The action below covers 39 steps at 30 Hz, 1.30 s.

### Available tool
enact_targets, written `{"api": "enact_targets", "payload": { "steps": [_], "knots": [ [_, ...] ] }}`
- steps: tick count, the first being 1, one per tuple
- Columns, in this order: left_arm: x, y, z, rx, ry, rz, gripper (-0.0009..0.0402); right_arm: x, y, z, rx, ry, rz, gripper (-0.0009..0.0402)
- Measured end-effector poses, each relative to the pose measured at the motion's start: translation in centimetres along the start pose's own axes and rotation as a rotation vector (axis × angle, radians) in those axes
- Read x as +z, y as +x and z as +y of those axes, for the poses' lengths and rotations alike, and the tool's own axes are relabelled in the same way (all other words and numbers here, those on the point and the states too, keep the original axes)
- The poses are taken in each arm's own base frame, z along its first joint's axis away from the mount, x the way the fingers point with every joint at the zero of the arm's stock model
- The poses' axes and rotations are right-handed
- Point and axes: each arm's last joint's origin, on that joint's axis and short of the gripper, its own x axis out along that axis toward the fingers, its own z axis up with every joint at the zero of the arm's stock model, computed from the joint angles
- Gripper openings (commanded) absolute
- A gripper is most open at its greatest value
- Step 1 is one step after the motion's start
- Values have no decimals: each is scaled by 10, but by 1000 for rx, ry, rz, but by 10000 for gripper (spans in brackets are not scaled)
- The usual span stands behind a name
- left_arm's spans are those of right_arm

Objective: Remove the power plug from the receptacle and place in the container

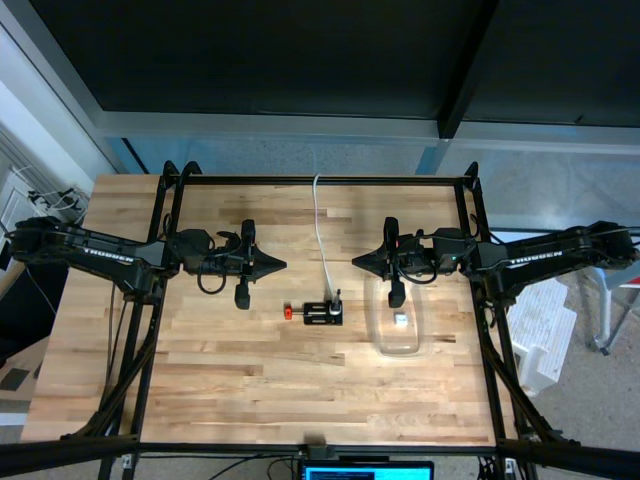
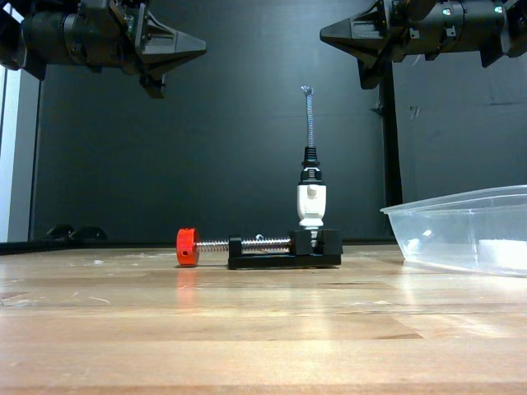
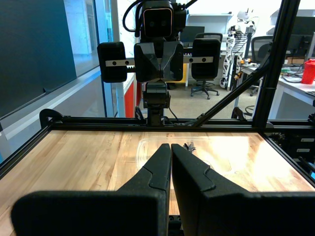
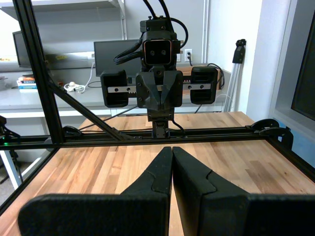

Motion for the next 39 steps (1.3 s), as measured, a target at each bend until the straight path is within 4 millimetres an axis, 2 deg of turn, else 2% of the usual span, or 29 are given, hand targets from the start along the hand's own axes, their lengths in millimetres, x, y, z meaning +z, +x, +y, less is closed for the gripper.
{"api": "enact_targets", "payload": {
  "steps": [5,22,25,33,39],
  "knots": [
    [0,0,0,0,0,-1,0,4,0,0,-4,17,-42,0],
    [0,0,0,0,0,0,0,3,0,1,10,47,-16,0],
    [0,0,0,0,0,-1,0,5,3,3,20,57,95,0],
    [0,0,0,0,0,0,0,10,14,9,14,17,564,0],
    [0,0,0,0,0,-1,0,14,27,19,24,-1,791,10]
  ]
}}
